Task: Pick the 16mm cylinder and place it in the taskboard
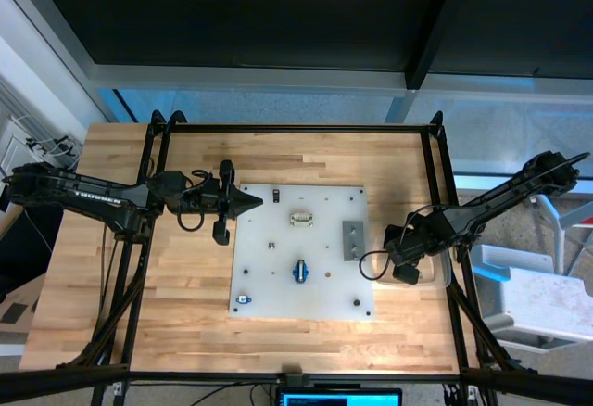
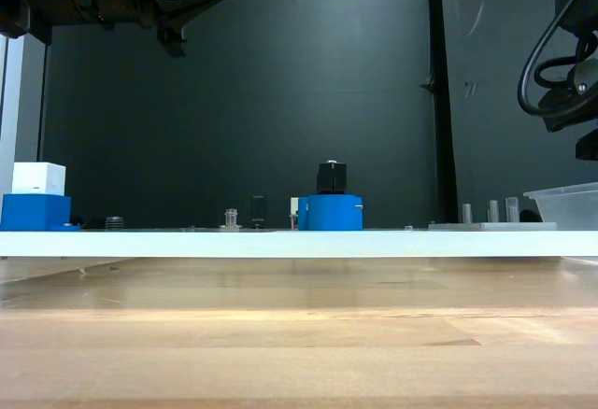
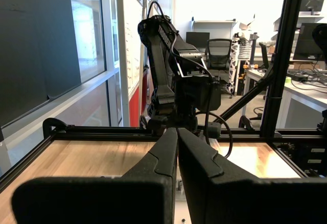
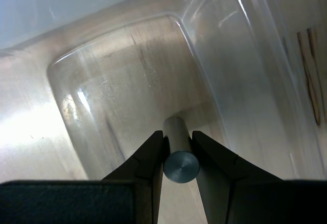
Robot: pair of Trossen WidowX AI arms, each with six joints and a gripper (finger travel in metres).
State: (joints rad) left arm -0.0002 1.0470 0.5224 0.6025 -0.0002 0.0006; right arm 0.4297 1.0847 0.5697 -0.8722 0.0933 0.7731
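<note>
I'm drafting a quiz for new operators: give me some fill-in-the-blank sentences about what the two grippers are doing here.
The right gripper, over the clear plastic tray, pinches the 16mm cylinder between its two ____.
The left gripper, shut above the taskboard at its left edge, holds ____.
The taskboard lies ____ the two arms.
Missing words: fingers; nothing; between.

- Pale wooden worktop [image 1: 120, 313].
- The taskboard [image 1: 278, 285] lies flat at its middle.
- A clear tray [image 1: 447, 272] sits beside its right edge, the right gripper [image 1: 406, 274] inside.
- Left gripper [image 1: 252, 200] hovers over the taskboard's left edge.
</note>
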